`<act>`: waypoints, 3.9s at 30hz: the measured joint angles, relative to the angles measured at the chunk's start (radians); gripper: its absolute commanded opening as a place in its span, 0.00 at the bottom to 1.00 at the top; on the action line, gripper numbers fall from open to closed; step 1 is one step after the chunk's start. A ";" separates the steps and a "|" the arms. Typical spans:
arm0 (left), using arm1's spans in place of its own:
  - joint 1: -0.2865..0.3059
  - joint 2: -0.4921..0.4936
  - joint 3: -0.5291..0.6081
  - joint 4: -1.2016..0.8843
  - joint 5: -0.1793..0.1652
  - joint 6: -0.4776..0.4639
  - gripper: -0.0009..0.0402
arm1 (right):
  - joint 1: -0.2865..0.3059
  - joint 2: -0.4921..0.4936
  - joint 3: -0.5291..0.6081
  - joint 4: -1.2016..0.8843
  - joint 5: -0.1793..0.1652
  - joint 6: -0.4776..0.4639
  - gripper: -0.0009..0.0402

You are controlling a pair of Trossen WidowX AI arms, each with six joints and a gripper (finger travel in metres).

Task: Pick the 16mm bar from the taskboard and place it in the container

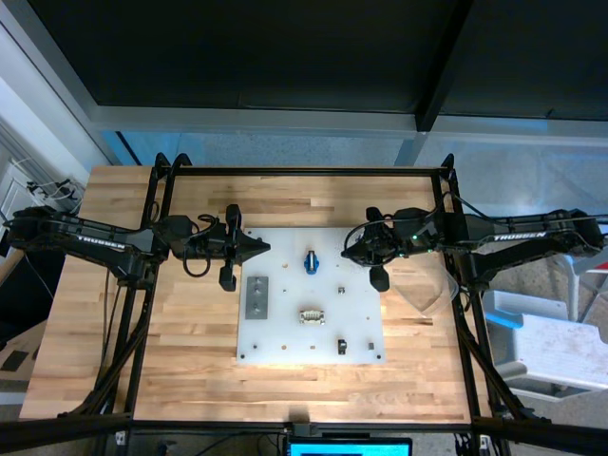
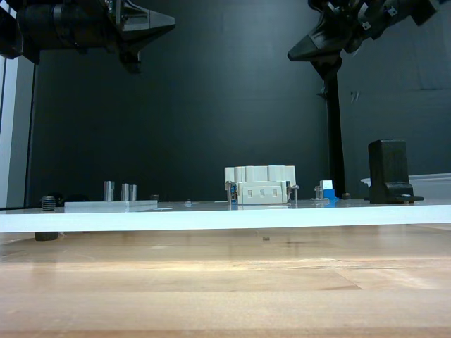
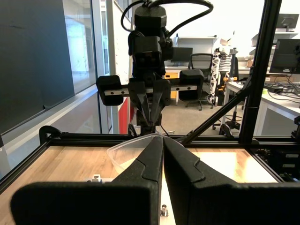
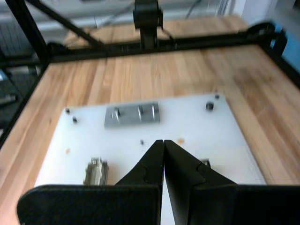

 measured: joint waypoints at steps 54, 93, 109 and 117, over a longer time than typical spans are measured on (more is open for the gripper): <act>0.000 0.000 0.000 0.000 0.000 0.000 0.02 | 0.211 0.259 0.314 -0.793 0.061 0.191 0.02; 0.000 0.000 0.000 0.000 0.000 0.000 0.02 | 0.490 0.412 0.368 -0.821 0.087 0.435 0.02; 0.000 0.000 0.000 0.000 0.000 0.000 0.02 | 0.563 0.524 0.464 -0.844 0.083 0.480 0.04; 0.000 0.000 0.000 0.000 0.000 0.000 0.02 | 0.607 0.558 0.465 -0.834 0.079 0.515 0.20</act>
